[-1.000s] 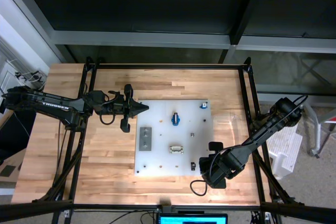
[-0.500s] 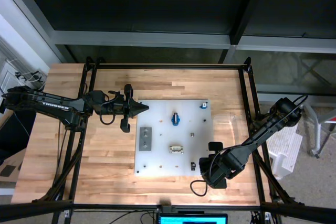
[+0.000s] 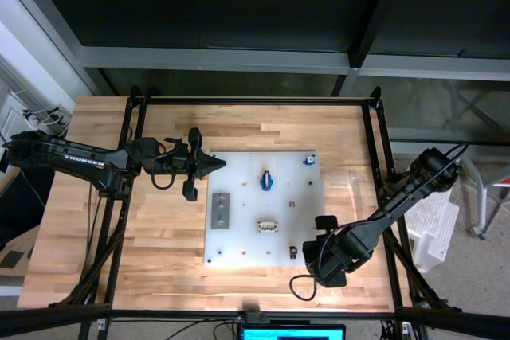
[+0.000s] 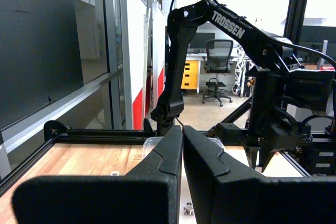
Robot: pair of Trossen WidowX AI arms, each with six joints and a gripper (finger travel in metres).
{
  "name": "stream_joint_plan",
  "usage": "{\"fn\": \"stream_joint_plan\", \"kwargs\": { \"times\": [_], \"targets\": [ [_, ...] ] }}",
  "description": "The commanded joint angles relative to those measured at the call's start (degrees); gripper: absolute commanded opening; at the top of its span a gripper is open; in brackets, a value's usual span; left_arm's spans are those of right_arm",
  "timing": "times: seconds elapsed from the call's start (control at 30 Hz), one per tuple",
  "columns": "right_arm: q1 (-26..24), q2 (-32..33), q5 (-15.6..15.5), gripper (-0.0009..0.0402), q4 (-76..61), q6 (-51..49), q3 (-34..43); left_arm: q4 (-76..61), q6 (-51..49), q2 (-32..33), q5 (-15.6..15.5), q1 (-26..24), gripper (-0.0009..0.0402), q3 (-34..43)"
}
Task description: Pick the 16mm bar and install on taskboard
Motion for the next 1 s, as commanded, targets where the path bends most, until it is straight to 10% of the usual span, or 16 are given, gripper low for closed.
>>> {"fn": "stream_joint_plan", "kwargs": {
  "times": [0.03, 1.0],
  "targets": [
    [0.00, 0.13, 0.13, 0.0004, 0.22, 0.33, -0.04, 0.04, 0.00, 0.00, 0.02, 0.00, 0.0000, 0.00],
    [-0.61, 0.02, 0.68, 0.0004, 0.22, 1.86, -0.94, 0.04, 0.00, 0.00, 0.02, 0.02, 0.0000, 0.00]
  ]
}}
